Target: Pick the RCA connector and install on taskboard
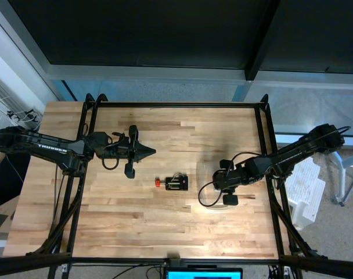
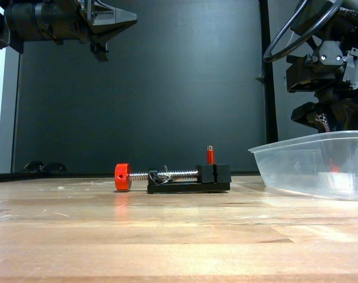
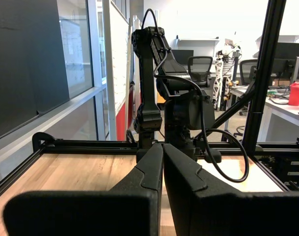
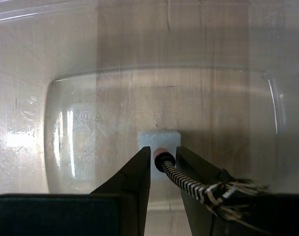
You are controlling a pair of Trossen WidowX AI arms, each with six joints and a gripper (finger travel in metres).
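RCA connector [image 4: 163, 160] pinched in the right gripper [image 4: 164, 151] over the clear tray [image 2: 285, 166].

Its striped cable trails back over one finger, and a white cube [image 4: 159, 139] lies in the tray just below. The taskboard [image 1: 176, 183] sits mid-table, well apart. The left gripper [image 3: 162, 147] hangs high at the left, fingers closed together.

left arm [image 1: 49, 148] stretched out level, held high, left gripper [image 1: 151, 152] pointing inward, fingers pressed together, right arm [image 1: 298, 148] reaching inward, wrist pitched down, right gripper [image 4: 163, 152] low, fingers pinching the RCA connector [image 4: 163, 161]
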